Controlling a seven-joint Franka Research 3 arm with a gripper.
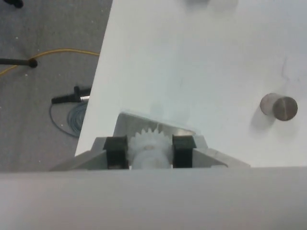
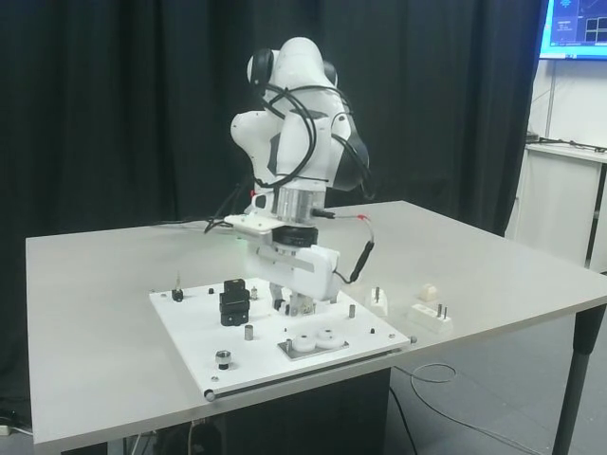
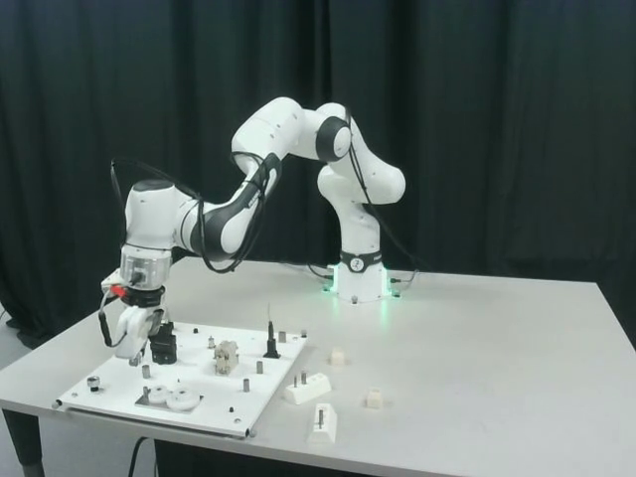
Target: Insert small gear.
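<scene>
The end effector (image 1: 150,149) is clamped on the small gear (image 1: 149,143): in the wrist view the two black pads (image 1: 116,149) press on the white toothed wheel from both sides, so the gear sits between them with its teeth showing in front. It is carried in the air, just above a grey metal plate (image 1: 180,128) that lies on the white board (image 2: 275,336).

In the first room view the arm (image 2: 299,123) bends down over the board, and the end effector hangs at about 12 o'clock from the two white gears (image 2: 316,341) which already sit on the metal plate near the board's front edge. I judge that the small gear is held flat like this so that its hole can go straight down on a shaft beside those gears, where its teeth must mesh with theirs.

A short metal peg (image 1: 279,106) stands on the board, well apart from the gripped gear. The black block (image 2: 233,300) stands at about 9 o'clock from the end effector. The board lies on the grey desk (image 3: 477,328). The gear is not yet inserted; the next move probably needs careful alignment before lowering.
</scene>
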